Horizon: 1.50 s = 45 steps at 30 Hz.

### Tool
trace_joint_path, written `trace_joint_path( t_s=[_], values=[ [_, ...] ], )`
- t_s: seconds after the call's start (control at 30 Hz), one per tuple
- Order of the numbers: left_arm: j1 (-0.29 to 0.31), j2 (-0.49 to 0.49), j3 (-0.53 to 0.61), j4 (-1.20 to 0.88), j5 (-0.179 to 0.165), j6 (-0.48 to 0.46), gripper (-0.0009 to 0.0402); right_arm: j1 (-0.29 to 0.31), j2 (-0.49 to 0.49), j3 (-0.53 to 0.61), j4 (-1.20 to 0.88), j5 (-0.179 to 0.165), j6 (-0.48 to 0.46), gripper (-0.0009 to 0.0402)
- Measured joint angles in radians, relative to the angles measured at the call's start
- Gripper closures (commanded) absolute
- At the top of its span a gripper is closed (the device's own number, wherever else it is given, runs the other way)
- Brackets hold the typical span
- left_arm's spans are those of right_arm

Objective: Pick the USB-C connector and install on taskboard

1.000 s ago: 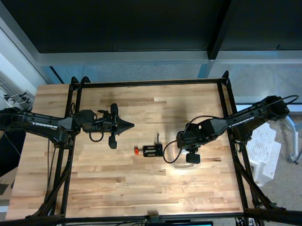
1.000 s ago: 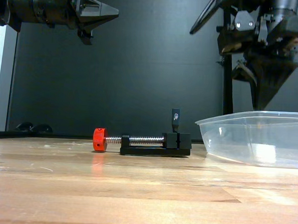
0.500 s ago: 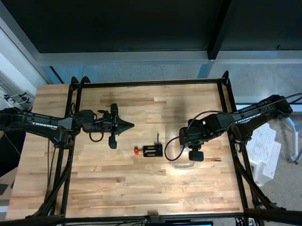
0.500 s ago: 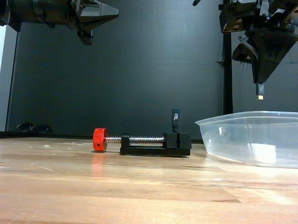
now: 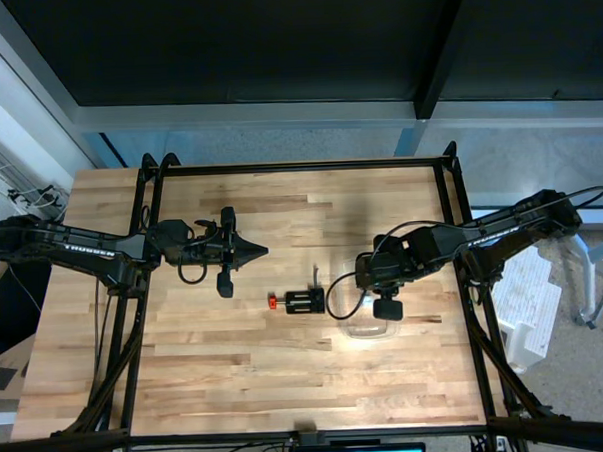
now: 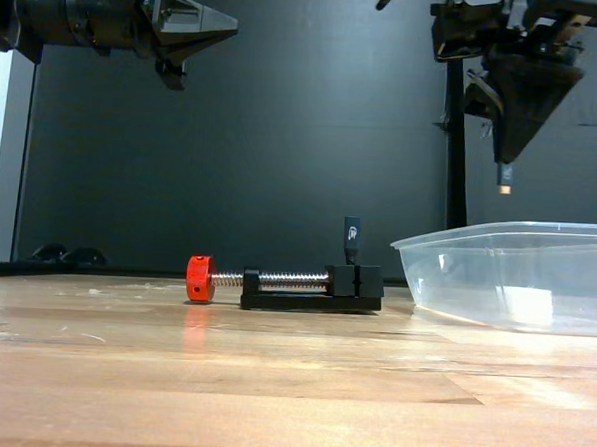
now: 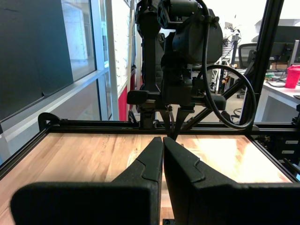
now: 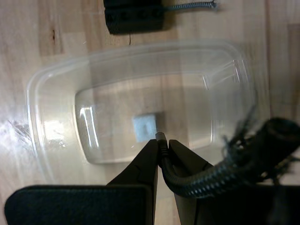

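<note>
My right gripper (image 6: 504, 154) hangs above the clear tray, shut on the USB-C connector (image 6: 504, 177), a slim dark piece with a light tip that pokes down from the fingertips. In the right wrist view the connector (image 8: 161, 137) shows between the closed fingers, over the tray floor. The taskboard (image 6: 310, 286), a black block with an orange-red knob (image 6: 200, 277), lies on the table left of the tray; it also shows from above (image 5: 303, 302). My left gripper (image 6: 232, 22) is shut on nothing, held high at the far left (image 5: 263, 251).
The clear plastic tray (image 6: 496, 274) sits right of the taskboard, with a small whitish square piece (image 8: 144, 127) on its floor. A short dark piece (image 6: 351, 236) stands upright on the taskboard's right end. The black frame rails (image 5: 451, 209) border the wooden table.
My right gripper has risen out of the tray with the connector and shifted a little left toward the taskboard. The left arm has stayed still.
</note>
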Motion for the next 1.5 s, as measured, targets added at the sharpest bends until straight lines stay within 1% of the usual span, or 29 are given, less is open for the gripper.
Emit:
trace_joint_path(
  t_s=[0.2,0.5,0.8,1.23,1.5],
  values=[
    [0.0,0.0,0.0,0.0,0.0,0.0,0.0393,-0.002,0.069,0.055,0.001,0.0,0.0,0.0393],
    [0.0,0.0,0.0,0.0,0.0,0.0,0.0393,-0.01,0.198,0.187,0.006,0.002,0.0,0.0393],
    [0.0,0.0,0.0,0.0,0.0,0.0,0.0393,-0.02,0.299,0.295,0.004,0.002,-0.013,0.0393],
    [0.0,0.0,0.0,0.0,0.0,0.0,0.0393,-0.037,0.392,0.397,0.0,0.0,-0.037,0.0393],
    [0.0,0.0,0.0,0.0,0.0,0.0,0.0393,-0.043,0.412,0.412,0.012,0.0,-0.032,0.0393]
  ],
)
